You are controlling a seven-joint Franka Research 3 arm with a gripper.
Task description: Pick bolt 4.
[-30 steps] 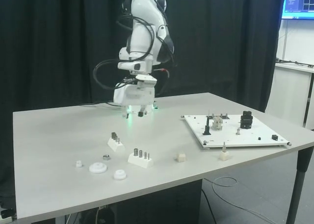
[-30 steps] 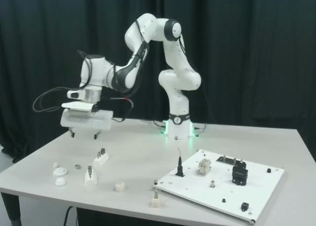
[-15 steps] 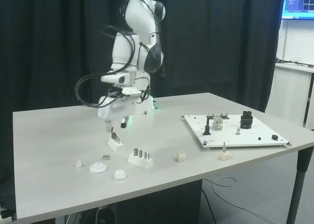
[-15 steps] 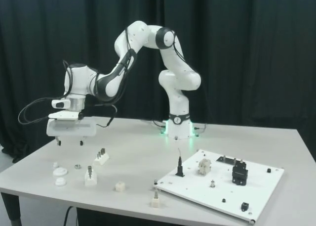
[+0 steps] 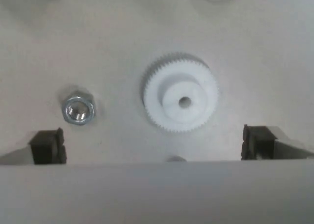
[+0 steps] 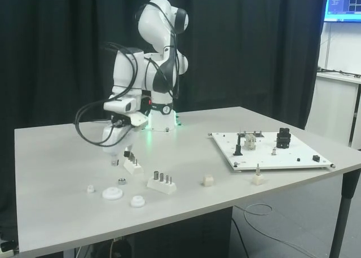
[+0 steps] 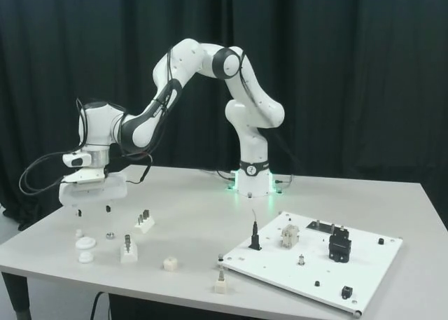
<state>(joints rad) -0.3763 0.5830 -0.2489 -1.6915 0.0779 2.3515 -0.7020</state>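
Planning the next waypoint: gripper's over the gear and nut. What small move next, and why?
Probably shift sideways toward the bolt holders: the open gripper frames only the white gear and the nut, no bolt. Which bolt is number 4, I cannot tell.

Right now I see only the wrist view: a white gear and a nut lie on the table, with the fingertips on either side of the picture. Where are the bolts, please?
Observer: They stand in two white blocks on the table: a small block close beside the hand, and a longer block nearer the front edge.
Operator: Does the hand touch the table?
Observer: No. In the second room view it hangs above the table, near the gear, with air under the fingertips.
Operator: Which one is bolt 4?
Observer: I cannot tell, as no numbers show. The longer block holds three bolts in a row.
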